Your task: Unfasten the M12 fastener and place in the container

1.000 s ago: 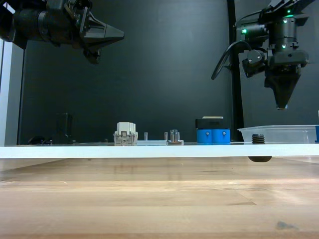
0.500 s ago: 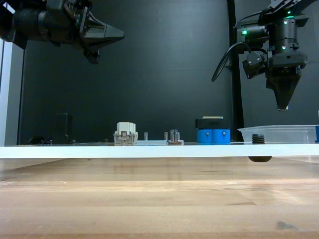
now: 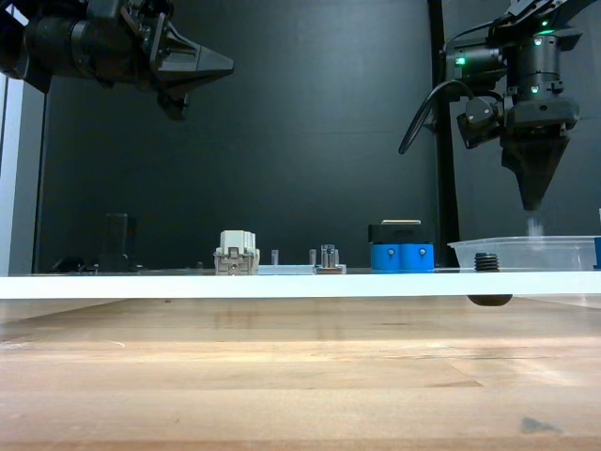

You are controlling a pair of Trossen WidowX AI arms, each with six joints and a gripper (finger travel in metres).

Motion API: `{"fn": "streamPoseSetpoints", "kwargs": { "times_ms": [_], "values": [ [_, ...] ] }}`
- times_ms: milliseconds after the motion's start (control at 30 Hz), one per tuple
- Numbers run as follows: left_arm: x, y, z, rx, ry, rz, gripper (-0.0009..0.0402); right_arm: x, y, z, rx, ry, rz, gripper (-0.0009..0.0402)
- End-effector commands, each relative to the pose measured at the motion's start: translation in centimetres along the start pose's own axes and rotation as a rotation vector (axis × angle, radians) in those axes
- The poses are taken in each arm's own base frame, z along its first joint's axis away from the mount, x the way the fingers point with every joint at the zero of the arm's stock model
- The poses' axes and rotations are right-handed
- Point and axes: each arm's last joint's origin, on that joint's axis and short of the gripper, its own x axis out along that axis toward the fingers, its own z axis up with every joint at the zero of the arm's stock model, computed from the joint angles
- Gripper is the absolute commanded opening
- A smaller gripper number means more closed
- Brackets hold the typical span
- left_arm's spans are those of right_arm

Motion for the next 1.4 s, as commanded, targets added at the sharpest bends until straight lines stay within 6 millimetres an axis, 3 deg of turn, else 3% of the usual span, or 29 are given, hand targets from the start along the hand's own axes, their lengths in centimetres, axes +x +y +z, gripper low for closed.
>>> {"fn": "streamPoseSetpoints", "kwargs": {
  "times_ms": [33,1400],
  "values": [
    [0.01,0.0,0.01,0.0,0.0,0.0,0.0,-0.01,0.01,0.01,-0.002,0.001,0.0,0.0241],
    [0.01,0.0,0.01,0.0,0.0,0.0,0.0,-0.01,0.02,0.02,-0.005,0.0,0.0,0.0215]
  ]
}}
